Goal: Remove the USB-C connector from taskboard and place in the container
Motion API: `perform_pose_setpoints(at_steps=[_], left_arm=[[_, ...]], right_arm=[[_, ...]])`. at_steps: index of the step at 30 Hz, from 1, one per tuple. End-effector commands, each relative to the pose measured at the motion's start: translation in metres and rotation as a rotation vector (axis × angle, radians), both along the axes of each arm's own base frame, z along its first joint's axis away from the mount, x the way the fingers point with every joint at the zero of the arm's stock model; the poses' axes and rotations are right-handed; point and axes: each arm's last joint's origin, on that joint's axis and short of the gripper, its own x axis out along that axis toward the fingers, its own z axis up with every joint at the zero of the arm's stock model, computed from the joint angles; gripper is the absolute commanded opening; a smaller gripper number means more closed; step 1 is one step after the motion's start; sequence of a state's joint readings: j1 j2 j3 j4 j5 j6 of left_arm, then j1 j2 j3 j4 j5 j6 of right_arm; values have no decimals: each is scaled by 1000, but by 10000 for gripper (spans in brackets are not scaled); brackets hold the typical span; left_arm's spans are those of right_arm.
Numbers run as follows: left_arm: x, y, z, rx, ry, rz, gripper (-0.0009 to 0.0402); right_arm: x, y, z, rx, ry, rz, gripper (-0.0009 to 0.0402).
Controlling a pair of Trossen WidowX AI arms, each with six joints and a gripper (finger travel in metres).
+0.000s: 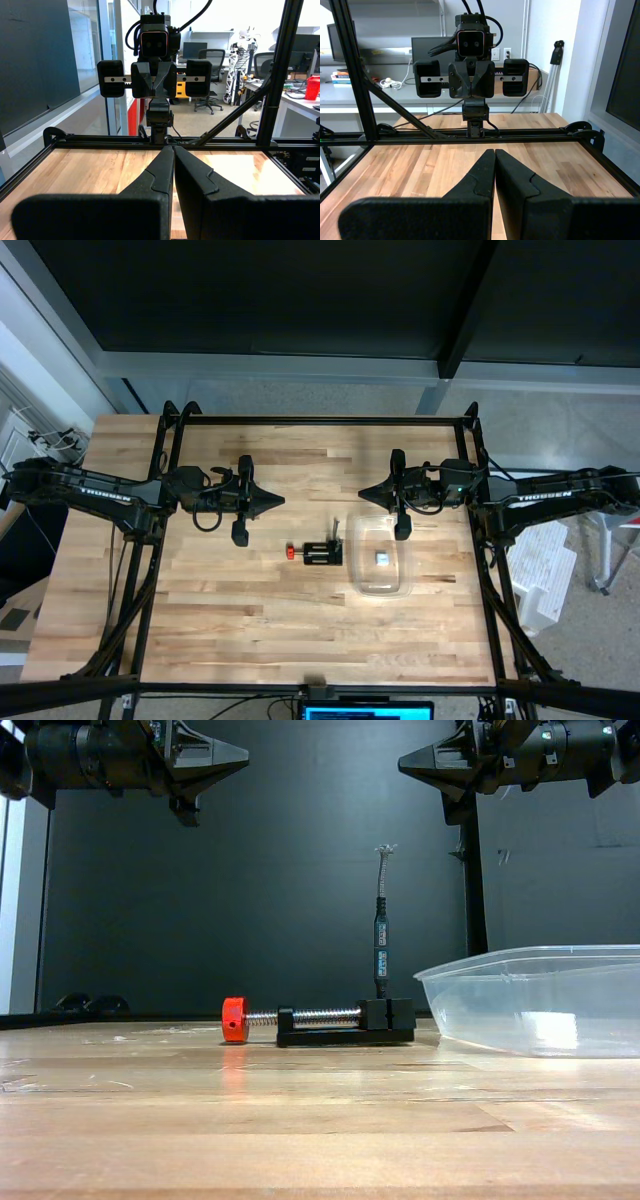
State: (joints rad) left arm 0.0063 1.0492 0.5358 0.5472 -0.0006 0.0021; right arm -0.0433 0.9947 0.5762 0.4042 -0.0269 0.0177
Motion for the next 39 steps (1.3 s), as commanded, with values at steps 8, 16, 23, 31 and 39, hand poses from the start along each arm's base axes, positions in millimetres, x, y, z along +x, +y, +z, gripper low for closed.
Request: perform_pose_setpoints(at_steps=[8, 16, 23, 31, 39], left_arm=[[0, 0, 0, 0, 0, 0, 0], [0, 0, 0, 0, 0, 0, 0], [0, 0, 0, 0, 0, 0, 0], [0, 0, 0, 0, 0, 0, 0], [0, 0, 0, 0, 0, 0, 0]], right_arm=[[0, 0, 0, 0, -1, 0, 0], [0, 0, 0, 4, 3, -4, 0], [2, 0, 6, 32, 125, -3, 0], [6, 7, 15, 35, 406, 17, 0], [21, 18, 19, 14, 660, 34, 0]])
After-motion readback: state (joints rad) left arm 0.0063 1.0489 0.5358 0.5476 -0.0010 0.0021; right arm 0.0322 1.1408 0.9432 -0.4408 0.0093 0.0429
